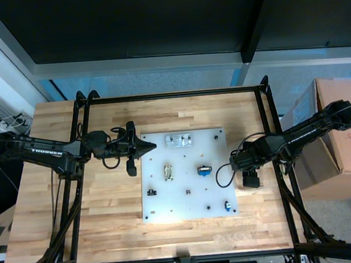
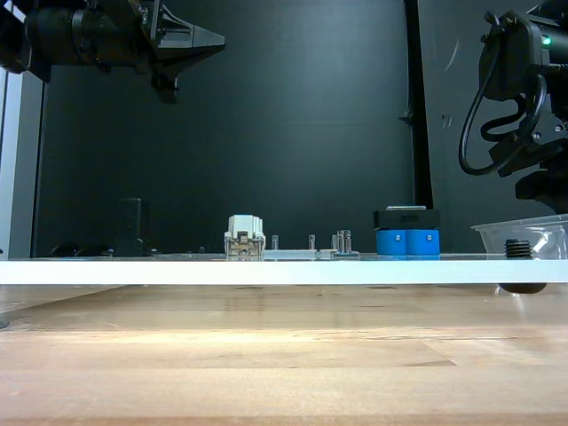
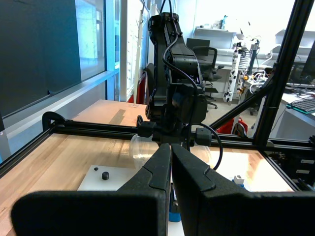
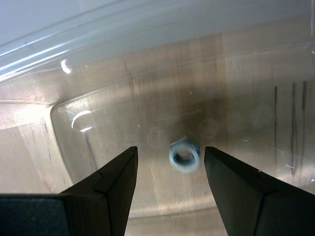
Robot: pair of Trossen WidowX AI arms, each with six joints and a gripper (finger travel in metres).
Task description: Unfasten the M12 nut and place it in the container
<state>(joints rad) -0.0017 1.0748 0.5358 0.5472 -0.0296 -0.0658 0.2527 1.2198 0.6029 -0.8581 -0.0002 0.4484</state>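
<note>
The small silver nut [image 4: 184, 155] lies free on the floor of the clear container [image 4: 98, 123], clear of both fingers. My right gripper [image 4: 170, 151] hangs open just above it, one finger on each side. In the high view the right gripper [image 1: 251, 178] is off the white board's [image 1: 169, 196] right edge. The black stud [image 2: 517, 249] shows bare ribs in the low view, in front of the container [image 2: 497, 232]. My left gripper [image 1: 147, 147] hovers high over the board's far left edge, fingers [image 3: 157, 172] pressed together on nothing.
On the board stand a blue-and-black block [image 2: 406, 232], a grey-white connector [image 2: 245, 240] and a few small posts [image 2: 343, 240]. A black frame [image 1: 172, 96] rings the table. A cardboard box [image 1: 343, 147] sits off the table to the right.
</note>
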